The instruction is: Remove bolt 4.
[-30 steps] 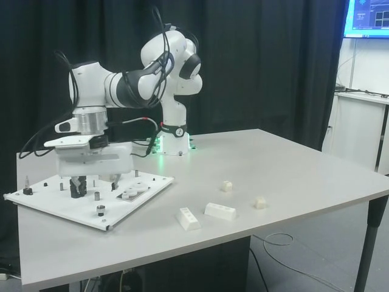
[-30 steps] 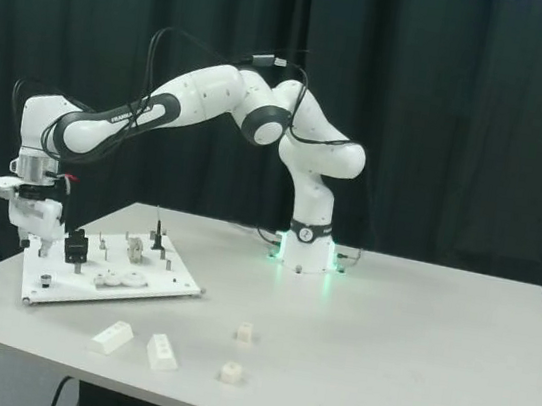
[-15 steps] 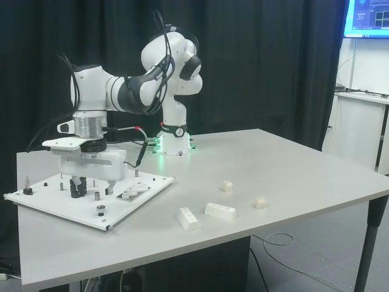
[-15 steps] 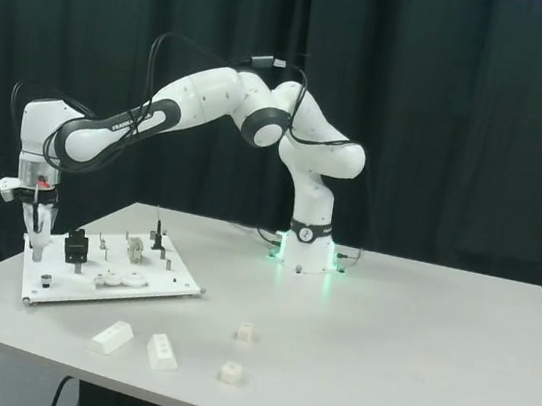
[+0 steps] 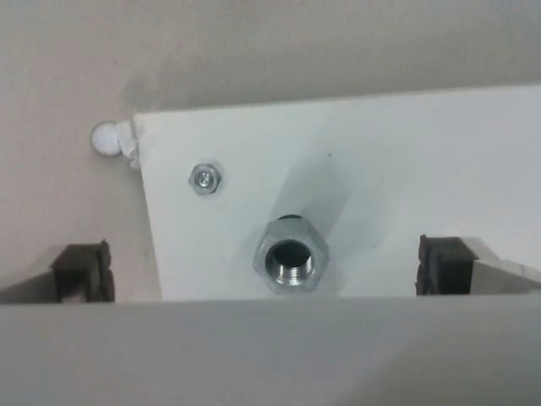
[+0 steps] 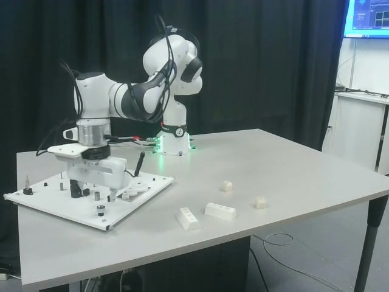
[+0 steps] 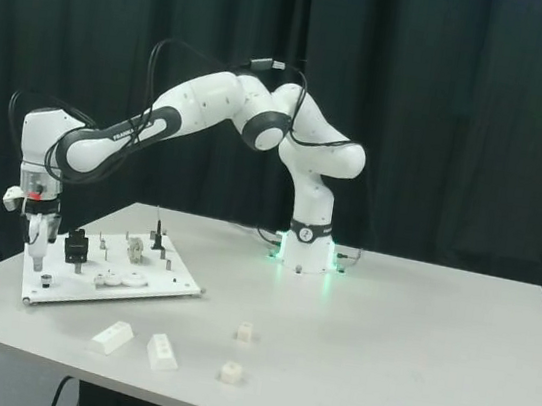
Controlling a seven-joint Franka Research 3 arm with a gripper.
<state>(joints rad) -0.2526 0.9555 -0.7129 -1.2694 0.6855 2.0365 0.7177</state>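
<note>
A grey hex bolt head with a threaded hole (image 5: 291, 258) stands upright on the white board (image 5: 423, 169), near one of its corners. My gripper (image 5: 262, 269) hangs just above it, open, with one black fingertip (image 5: 80, 272) on each side and well apart from it. A much smaller hex bolt (image 5: 204, 178) sits closer to the corner. In the first room view the gripper (image 6: 97, 193) is over the front part of the board (image 6: 146, 182), above the bolt (image 6: 99, 210). From the second room view the gripper (image 7: 35, 249) hovers over the bolt (image 7: 44, 280).
A black block (image 6: 76, 188), thin pegs and white round parts (image 6: 130, 193) also stand on the board. Two white blocks (image 6: 188, 218) (image 6: 220, 210) and two small cubes (image 6: 227, 185) (image 6: 260, 202) lie on the grey table. The arm's base (image 6: 173, 140) is behind.
The hand has turned about its wrist and shifted toward the board's front corner, dropping a little lower over the bolt. The parts on the board have not moved.
</note>
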